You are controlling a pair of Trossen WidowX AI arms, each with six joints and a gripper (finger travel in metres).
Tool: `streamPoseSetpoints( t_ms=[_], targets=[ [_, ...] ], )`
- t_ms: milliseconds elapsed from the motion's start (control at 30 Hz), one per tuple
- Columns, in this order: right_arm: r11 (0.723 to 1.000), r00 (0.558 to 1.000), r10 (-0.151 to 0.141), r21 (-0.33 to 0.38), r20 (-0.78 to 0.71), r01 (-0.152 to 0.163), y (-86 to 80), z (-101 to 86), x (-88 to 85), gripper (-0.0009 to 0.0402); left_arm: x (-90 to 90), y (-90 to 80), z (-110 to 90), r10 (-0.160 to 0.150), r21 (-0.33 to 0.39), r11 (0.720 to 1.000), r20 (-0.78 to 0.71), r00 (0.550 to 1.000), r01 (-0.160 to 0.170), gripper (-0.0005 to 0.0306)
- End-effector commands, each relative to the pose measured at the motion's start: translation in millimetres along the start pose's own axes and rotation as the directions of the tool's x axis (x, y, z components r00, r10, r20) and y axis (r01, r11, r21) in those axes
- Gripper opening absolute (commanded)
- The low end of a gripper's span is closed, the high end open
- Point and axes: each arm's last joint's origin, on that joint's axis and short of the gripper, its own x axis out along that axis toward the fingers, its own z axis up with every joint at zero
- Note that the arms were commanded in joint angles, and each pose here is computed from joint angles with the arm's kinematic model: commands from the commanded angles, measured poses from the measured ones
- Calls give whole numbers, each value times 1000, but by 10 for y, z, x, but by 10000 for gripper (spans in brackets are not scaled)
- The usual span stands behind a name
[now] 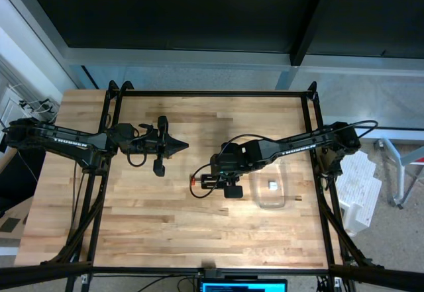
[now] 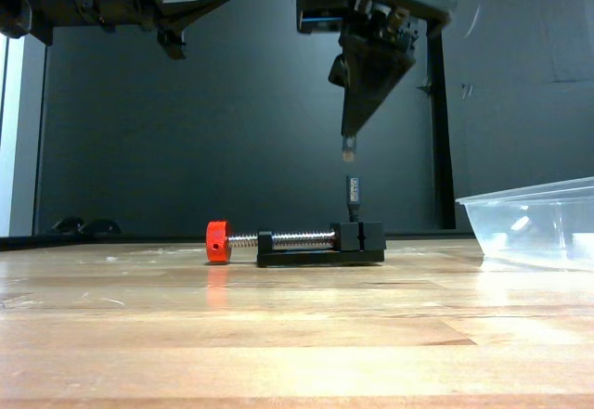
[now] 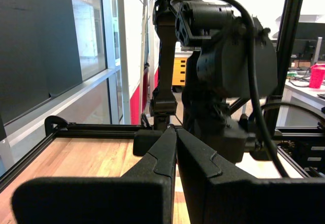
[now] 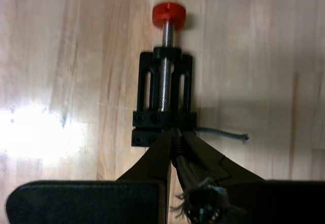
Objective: Remove the USB-C connector from taskboard and place in the container
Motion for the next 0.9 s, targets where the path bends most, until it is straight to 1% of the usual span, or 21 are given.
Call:
streamPoseSetpoints(
  t_ms=[33,467,600,700,900],
  targets=[
    [1000,1000,1,1,9,-1,-4,-3,-45,0,0,0,-1,0,0,1000,-3,1000,0,0],
    [1000,1000,5,0,10,-5,12,-24,-101,0,0,0,-2,0,0,1000,-3,1000,0,0],
    [1000,1000,7,3,-8,-6,30,-90,-187,0,0,0,-1,0,0,1000,-2,1000,0,0],
    [1000,1000,13,15,1,-13,46,-159,-269,0,0,1,-2,0,0,1000,-3,1000,0,0],
    [999,1000,24,30,6,-24,96,-380,-408,0,0,0,-2,0,0,1000,-3,1000,0,0]
  ],
)
